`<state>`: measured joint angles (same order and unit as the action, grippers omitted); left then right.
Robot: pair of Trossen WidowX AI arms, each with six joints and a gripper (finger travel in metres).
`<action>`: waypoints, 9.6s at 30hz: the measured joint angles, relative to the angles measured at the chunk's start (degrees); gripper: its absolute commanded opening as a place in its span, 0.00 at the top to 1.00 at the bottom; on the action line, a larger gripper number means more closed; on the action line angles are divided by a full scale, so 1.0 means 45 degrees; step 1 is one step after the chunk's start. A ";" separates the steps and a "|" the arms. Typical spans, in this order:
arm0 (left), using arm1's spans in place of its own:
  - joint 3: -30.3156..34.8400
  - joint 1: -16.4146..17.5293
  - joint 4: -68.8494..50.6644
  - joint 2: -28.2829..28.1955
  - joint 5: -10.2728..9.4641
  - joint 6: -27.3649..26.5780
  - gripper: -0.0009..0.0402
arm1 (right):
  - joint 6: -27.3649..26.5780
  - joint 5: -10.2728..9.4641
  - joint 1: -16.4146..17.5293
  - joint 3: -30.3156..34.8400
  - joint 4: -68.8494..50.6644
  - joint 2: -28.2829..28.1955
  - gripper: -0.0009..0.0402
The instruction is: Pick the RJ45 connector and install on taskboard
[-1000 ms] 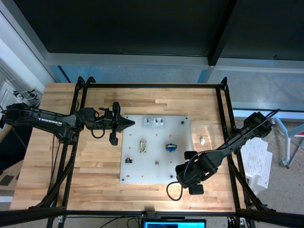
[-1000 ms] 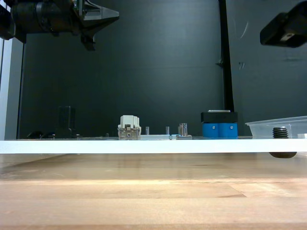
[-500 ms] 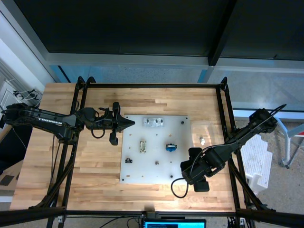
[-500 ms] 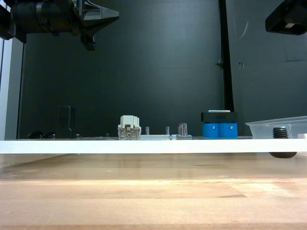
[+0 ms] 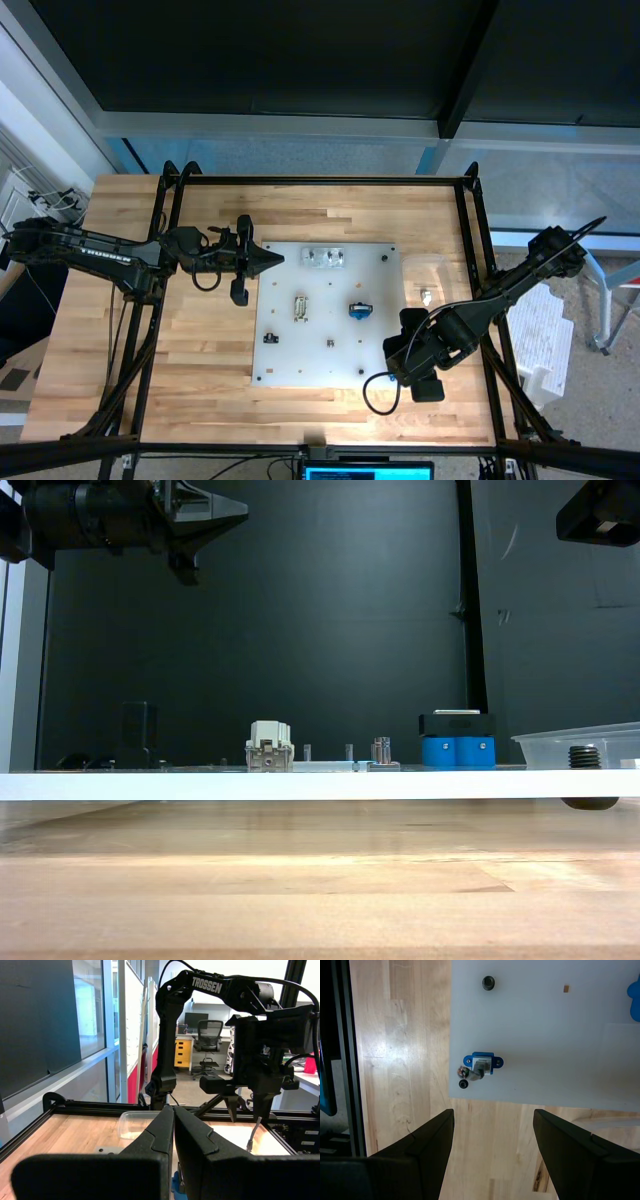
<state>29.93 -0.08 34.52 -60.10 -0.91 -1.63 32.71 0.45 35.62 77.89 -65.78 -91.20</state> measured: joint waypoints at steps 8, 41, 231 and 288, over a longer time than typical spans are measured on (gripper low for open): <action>0.0000 0.0000 -0.0005 0.0000 0.0000 0.0000 0.98 | -0.0102 0.0461 -0.0330 0.0005 -0.0248 0.0743 0.44; 0.0005 0.0000 0.0000 0.0000 0.0000 0.0000 0.98 | -0.6271 0.1622 -0.7344 0.0005 0.1307 0.3978 0.97; 0.0005 -0.0005 -0.0005 0.0005 0.0000 0.0000 0.98 | -0.6037 -0.0350 -0.8412 -0.9607 2.0463 0.6688 0.98; 0.0005 0.0000 0.0000 0.0000 0.0005 -0.0005 0.98 | -0.6037 -0.0350 -0.8412 -0.9607 2.0478 0.6688 0.98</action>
<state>29.95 -0.08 34.52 -60.10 -0.89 -1.65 5.54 -1.13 -2.24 34.65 26.37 -61.10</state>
